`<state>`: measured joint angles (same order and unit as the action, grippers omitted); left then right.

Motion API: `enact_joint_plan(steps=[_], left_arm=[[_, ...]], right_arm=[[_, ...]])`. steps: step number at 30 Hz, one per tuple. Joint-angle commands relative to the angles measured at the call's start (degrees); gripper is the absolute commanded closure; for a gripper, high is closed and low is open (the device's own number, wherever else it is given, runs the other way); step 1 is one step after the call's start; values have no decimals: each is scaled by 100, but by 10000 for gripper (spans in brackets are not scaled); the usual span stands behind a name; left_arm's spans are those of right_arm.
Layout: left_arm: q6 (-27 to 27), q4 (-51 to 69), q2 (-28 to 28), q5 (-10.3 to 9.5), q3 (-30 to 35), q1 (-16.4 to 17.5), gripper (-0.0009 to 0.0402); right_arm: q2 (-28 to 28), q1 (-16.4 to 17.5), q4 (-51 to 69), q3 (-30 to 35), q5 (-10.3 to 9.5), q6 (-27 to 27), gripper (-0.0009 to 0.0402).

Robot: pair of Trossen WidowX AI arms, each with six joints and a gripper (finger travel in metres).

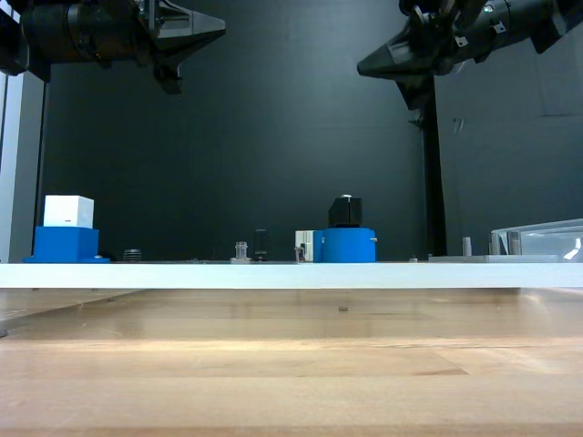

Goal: Pick the 16mm cylinder and place it in the taskboard

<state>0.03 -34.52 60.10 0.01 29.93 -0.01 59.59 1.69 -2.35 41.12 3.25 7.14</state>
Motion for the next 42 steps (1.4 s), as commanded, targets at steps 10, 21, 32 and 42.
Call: enact_joint_plan(steps=[10, 21, 32, 42], left_arm=[[2, 0, 0, 0, 2, 2, 393], [2, 0, 0, 0, 2, 0, 393], [2, 0, 0, 0, 2, 0, 393], [2, 0, 2, 0, 2, 0, 393]], right_arm=[[0, 160, 2815, 990, -4, 4, 393], [0, 315, 4452, 1497, 15, 341, 393], [9, 772, 5619, 1657, 20, 774, 393], [9, 1266, 6310, 1655, 20, 1097, 393]])
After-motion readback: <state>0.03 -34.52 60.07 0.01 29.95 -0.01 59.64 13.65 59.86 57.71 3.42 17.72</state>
